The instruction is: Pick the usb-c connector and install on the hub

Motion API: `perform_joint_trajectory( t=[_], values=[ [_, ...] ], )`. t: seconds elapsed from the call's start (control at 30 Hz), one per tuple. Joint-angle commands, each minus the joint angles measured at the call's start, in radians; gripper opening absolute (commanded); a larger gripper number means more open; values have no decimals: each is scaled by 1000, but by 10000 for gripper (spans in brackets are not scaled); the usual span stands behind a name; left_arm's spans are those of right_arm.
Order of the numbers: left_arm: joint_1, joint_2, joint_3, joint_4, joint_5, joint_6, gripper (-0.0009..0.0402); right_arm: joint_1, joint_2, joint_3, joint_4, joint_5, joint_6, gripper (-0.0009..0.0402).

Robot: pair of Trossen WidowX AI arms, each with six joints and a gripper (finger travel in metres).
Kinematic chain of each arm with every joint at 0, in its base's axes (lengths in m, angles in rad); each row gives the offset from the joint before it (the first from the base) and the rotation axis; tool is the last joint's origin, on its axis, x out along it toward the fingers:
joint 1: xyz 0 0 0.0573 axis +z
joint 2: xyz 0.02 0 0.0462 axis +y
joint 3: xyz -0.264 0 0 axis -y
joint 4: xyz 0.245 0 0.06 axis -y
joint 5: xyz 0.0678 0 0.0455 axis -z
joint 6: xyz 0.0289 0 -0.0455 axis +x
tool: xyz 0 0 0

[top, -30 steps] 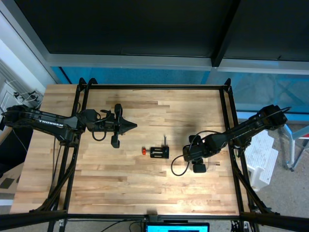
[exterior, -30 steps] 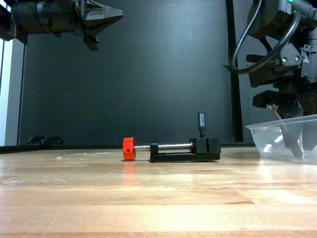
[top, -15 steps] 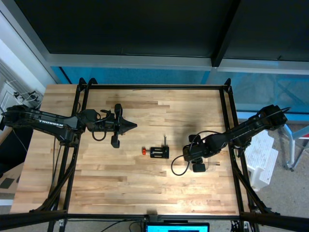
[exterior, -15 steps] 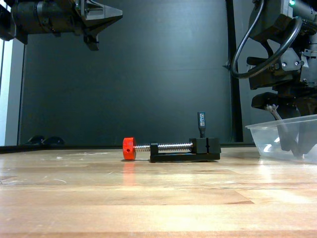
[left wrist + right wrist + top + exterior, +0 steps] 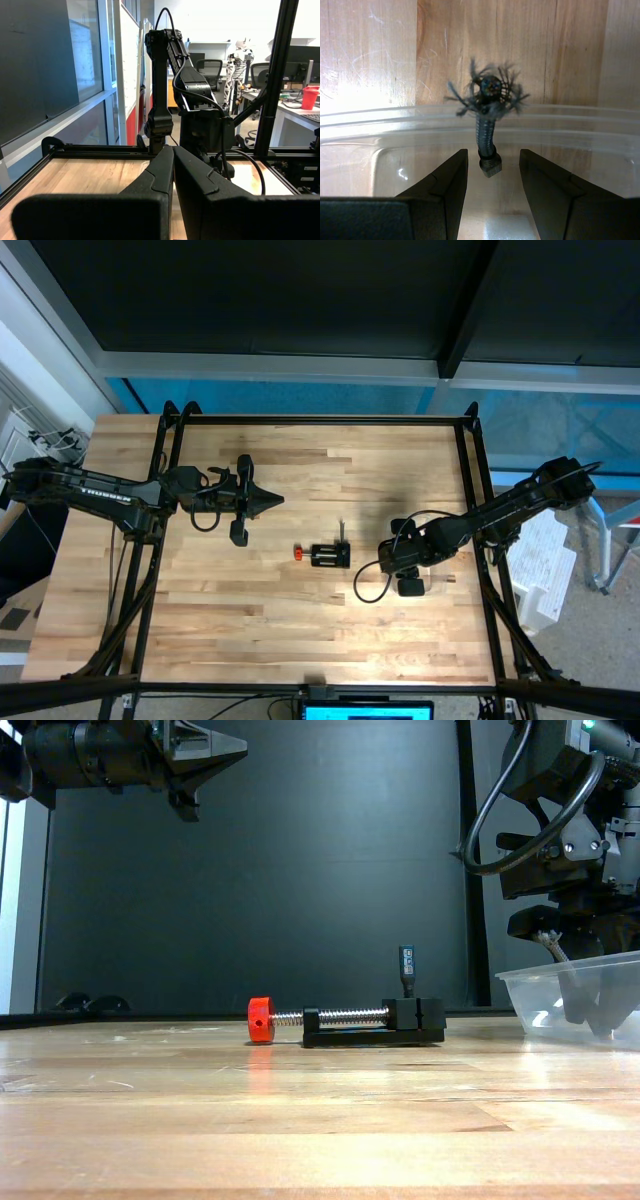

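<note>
My right claw (image 5: 493, 153) spread inside clear tray (image 5: 395, 125), usb-c connector (image 5: 490, 168) in the gap, no contact. My left claw (image 5: 272, 500) pressed together, high, left of hub (image 5: 330, 556).

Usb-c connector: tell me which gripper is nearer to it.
Right. The right gripper straddles the usb-c connector, open, inside the clear tray; the left gripper hangs shut far off, past the hub.

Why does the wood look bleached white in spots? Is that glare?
Yes, glare. Right wrist view: the table whitens beyond the clear tray, whose rim shows bright streaks; the right gripper hangs open inside it, around the plug. Left wrist view: the left gripper, shut and raised over the table's left side, is dark against a bright room.
</note>
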Motion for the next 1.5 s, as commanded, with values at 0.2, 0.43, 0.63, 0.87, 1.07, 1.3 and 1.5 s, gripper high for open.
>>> perform_joint_trajectory(
  t=[0.2,0.43,0.63,0.87,1.07,1.3,1.5],
  values=[
    [0,0,0,0,0,0,0,0,0,1,0,7,0,88],
    [0,0,0,0,0,0,0,0,-1,1,-1,6,0,25],
    [0,0,0,0,0,0,0,0,-3,1,-1,7,0,3],
    [0,0,0,0,0,0,0,0,-24,1,-3,7,0,4],
    [0,0,0,0,0,0,0,0,-87,1,-47,7,0,4],
    [0,0,0,0,0,0,0,0,-180,1,-70,8,17,3],
    [0,0,0,0,0,0,0,-2,-269,1,-74,8,55,0]
  ],
)
